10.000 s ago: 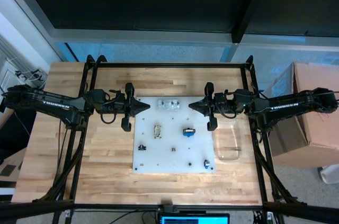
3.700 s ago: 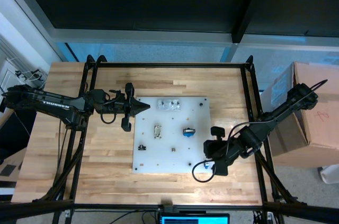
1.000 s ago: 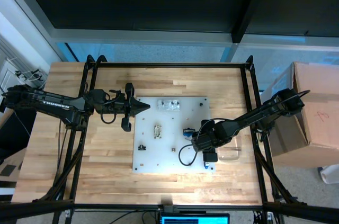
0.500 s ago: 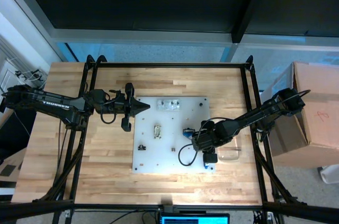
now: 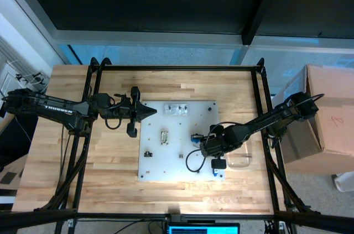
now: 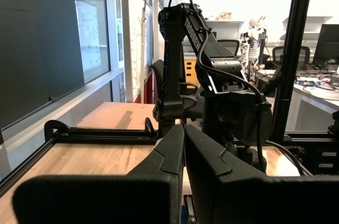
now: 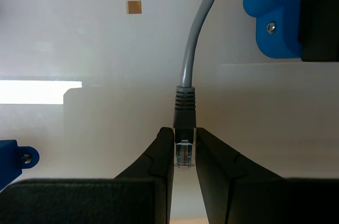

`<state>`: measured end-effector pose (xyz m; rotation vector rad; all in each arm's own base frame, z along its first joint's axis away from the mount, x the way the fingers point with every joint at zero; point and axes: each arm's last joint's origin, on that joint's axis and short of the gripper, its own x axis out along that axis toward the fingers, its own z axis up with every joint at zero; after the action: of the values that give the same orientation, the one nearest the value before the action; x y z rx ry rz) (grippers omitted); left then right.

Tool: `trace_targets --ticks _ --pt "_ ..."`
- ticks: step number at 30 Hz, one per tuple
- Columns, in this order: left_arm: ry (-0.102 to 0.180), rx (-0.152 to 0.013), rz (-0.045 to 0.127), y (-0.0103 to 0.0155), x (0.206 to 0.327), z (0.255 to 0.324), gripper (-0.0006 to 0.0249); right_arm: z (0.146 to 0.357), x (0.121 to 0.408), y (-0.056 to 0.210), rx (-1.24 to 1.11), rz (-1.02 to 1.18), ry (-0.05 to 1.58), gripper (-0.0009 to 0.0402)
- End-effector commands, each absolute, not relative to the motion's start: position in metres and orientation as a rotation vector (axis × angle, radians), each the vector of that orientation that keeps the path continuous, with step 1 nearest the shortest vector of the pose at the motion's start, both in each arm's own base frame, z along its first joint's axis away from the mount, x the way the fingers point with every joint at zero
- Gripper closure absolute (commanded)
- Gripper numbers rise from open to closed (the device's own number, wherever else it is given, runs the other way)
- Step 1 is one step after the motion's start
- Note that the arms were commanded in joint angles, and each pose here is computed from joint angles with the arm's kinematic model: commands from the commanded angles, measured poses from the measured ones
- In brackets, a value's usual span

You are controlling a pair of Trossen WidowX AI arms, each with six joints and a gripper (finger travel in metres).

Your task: Remove the RJ45 connector from the taskboard and place in the container

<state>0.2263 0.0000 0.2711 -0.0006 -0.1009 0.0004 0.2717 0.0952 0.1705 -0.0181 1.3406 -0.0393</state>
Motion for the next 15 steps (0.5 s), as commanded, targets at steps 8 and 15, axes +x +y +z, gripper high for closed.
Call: trace_targets --ticks 8,15 --pt "-0.101 -0.001 0.000 0.0000 0.226 0.2712 0.0243 0.197 0.264 0.094 0.016 -0.023 1.270 0.0391" --pt "-0.102 -0.001 0.001 0.0001 0.226 0.2712 0.0243 0.227 0.240 0.091 0.031 -0.021 1.260 0.0393"
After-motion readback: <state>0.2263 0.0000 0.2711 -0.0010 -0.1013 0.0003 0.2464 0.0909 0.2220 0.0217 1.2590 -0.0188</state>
